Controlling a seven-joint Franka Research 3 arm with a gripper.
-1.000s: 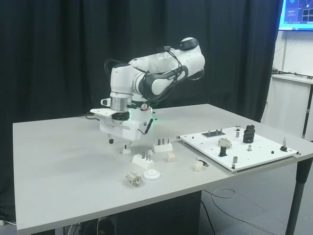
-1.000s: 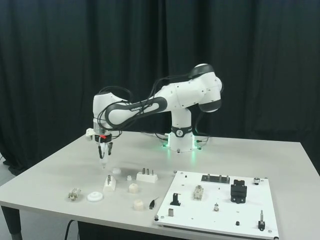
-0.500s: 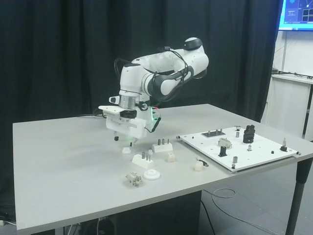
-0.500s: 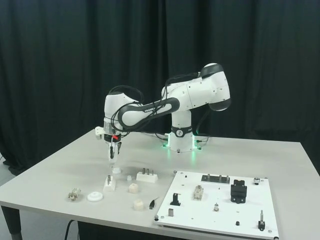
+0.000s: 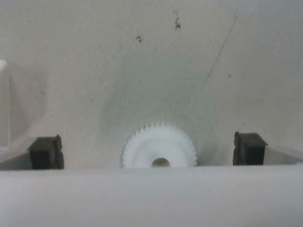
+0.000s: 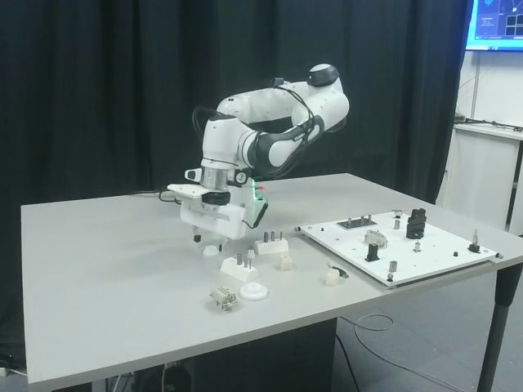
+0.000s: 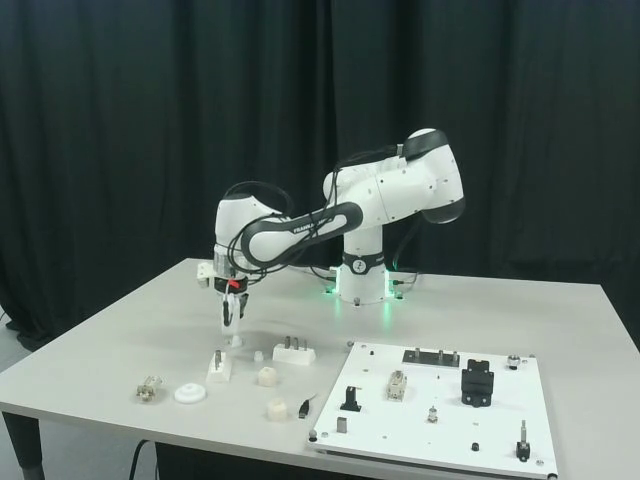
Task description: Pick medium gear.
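A black curtain [image 6: 122, 90] hangs in folds behind the grey table [image 6: 106, 269] and fills the whole back of the room in both room views. In the first room view, at about two o'clock from the table, a screen [image 6: 494, 24] glows in the upper corner, above a white cabinet [image 6: 482, 171] with dark items on its top. A cable [image 6: 372, 322] loops down under the table's near edge, beside a dark table leg [image 6: 490, 335]. The floor [image 6: 425, 351] is grey. In the second room view, another table leg [image 7: 20, 450] shows at seven o'clock.
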